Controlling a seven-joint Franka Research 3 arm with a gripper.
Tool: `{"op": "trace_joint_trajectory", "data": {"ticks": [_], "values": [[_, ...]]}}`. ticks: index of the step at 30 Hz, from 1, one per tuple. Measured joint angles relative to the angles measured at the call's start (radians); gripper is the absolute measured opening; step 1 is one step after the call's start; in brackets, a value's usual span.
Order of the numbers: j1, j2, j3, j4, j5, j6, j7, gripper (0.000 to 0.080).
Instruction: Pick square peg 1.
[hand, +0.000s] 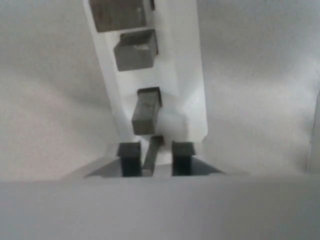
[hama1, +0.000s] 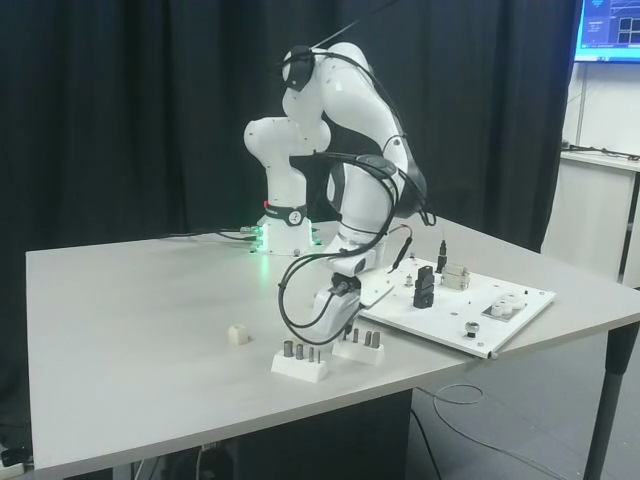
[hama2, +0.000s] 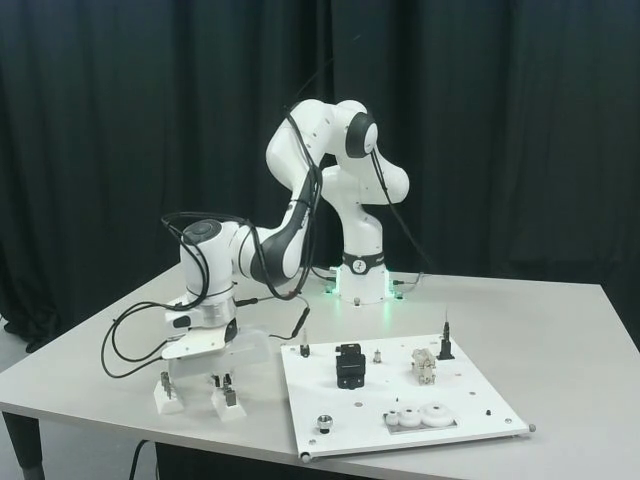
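- Pincer (hand: 155, 159) stands with its two black fingertips (hand: 129, 156) apart, a narrow gap between them, and your wrist view shows a thin grey peg (hand: 152, 157) inside that gap. You cannot confirm from any view that the pads touch it, so treat the hold as not yet made.
- Square peg 1 is, in my judgement, this thin peg at the end of the row; it sits upright in the white peg holder (hand: 187, 95), which keeps each peg standing so the fingers can come down on either side.
- Neighbouring pegs run along the same holder: a slim one (hand: 146, 111) just beside the fingertips, then a broader block (hand: 135, 50), then another (hand: 118, 14) at the picture's edge.
- Wrist view alone gives you the peg-to-finger relation; both room views hide the fingertips behind the wrist housing.
- Room views supply what the wrist cannot: the arm (hama1: 345, 150) folded low over the grey table (hama1: 120, 330), a second peg holder (hama1: 300, 362) alongside, and the white assembly board (hama2: 400, 395) well apart.
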Motion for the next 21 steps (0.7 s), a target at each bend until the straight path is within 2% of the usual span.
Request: {"op": "trace_joint_trajectory", "data": {"ticks": [9,10,21], "values": [[0.008,-0.012,0.001,-0.017,0.007,-0.001,0.0,0.0152],[0.009,-0.015,0.001,-0.021,0.007,-0.001,0.001,0.0032],[0.015,-0.082,0.001,-0.056,0.007,-0.037,0.002,0.0032]]}}
